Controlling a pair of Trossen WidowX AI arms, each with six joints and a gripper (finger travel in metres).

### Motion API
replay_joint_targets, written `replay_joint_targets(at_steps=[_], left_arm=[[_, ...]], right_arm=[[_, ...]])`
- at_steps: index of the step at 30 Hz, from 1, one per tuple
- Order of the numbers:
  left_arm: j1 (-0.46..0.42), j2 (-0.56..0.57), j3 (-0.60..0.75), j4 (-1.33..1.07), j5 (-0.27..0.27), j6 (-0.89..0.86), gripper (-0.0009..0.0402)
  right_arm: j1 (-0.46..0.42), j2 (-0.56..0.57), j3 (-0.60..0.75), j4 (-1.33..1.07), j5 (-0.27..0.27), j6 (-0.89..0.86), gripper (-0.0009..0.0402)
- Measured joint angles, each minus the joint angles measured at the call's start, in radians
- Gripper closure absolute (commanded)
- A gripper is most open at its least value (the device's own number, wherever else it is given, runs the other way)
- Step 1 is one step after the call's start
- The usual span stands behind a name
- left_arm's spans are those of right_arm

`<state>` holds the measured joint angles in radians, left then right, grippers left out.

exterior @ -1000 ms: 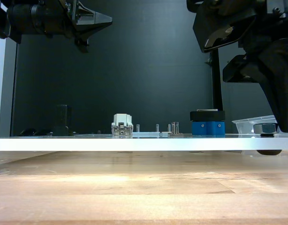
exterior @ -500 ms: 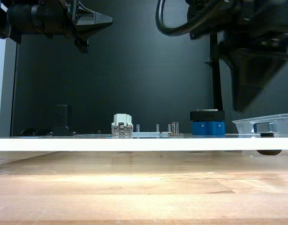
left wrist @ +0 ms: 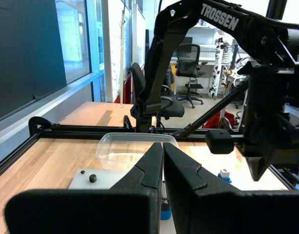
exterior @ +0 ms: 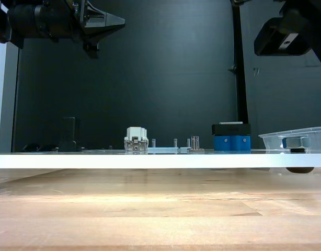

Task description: Unfasten the M12 nut and place it in the container

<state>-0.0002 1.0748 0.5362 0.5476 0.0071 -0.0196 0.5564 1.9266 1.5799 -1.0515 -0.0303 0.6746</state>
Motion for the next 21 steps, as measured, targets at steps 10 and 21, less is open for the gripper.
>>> replay_joint_targets(at_steps=[10, 21], left_arm=[[0.000, 0.000, 0.000, 0.000, 0.000, 0.000, 0.0393], [0.000, 0.000, 0.000, 0.000, 0.000, 0.000, 0.0393]], right_arm=[[0.001, 0.068, -0.009, 0.028, 0.006, -0.041, 0.0394], [-0.004, 0.077, -0.070, 0.091, 0.017, -0.051, 0.0393]])
